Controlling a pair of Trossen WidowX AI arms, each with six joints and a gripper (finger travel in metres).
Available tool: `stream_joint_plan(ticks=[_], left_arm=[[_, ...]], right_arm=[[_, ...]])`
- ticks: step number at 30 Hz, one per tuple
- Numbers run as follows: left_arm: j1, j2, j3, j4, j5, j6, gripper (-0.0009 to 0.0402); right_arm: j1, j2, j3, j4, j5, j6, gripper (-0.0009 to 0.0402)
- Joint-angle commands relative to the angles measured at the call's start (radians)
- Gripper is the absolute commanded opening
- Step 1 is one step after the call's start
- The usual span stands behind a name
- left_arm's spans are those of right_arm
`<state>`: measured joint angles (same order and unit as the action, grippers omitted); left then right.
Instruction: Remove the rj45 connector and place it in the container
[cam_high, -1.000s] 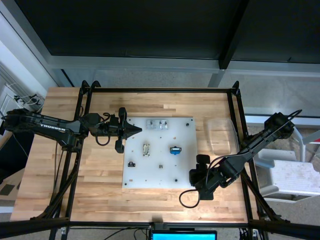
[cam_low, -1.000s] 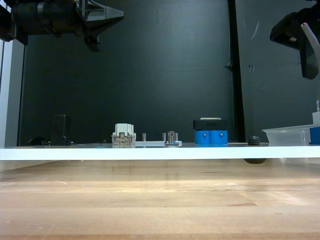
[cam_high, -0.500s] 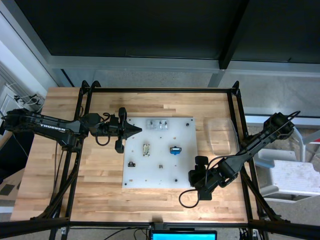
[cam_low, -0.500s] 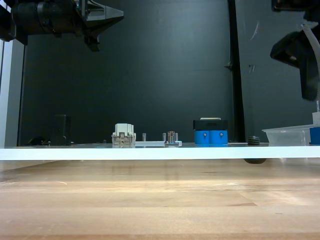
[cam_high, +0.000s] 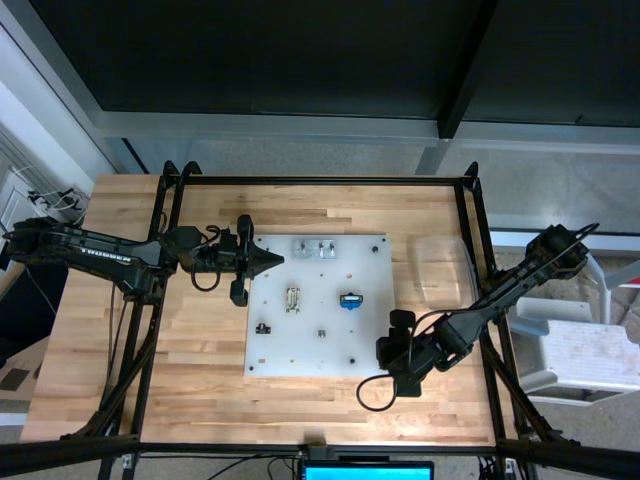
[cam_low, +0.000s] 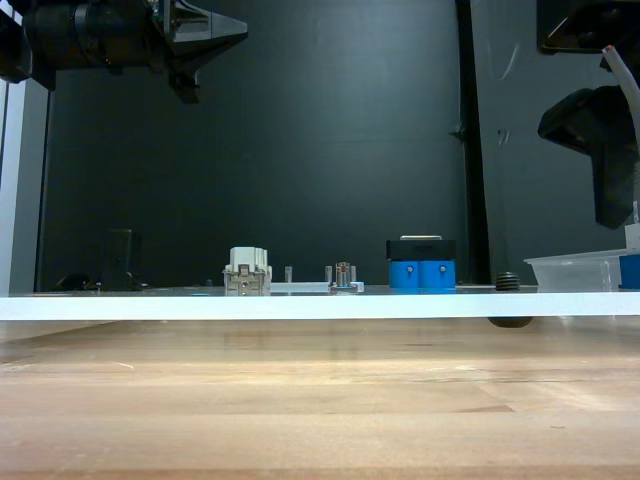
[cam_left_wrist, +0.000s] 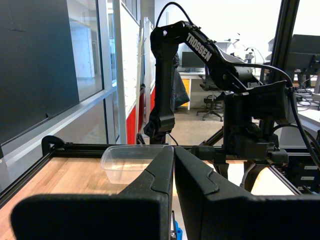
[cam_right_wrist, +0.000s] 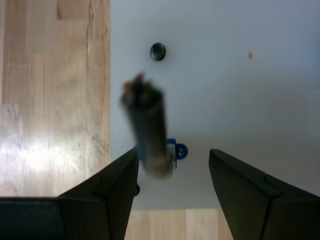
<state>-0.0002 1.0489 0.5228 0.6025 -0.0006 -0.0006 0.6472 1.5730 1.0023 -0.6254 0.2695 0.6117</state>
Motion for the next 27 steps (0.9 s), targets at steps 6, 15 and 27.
stream_joint_plan(ticks=[6,15,27], left_arm=[[0.0,0.0,0.0,0.0,0.0,0.0,0.0001],[0.0,0.0,0.0,0.0,0.0,0.0,0.0001],[0.0,0.0,0.0,0.0,0.0,0.0,0.0001]], right_arm=[[-0.002,-0.005,-0.005,0.014,0.0,0.001,0.0196],[-0.002,-0.012,-0.005,0.01,0.0,0.005,0.0175],[-0.002,-0.012,-0.009,0.01,-0.001,0.002,0.0095]])
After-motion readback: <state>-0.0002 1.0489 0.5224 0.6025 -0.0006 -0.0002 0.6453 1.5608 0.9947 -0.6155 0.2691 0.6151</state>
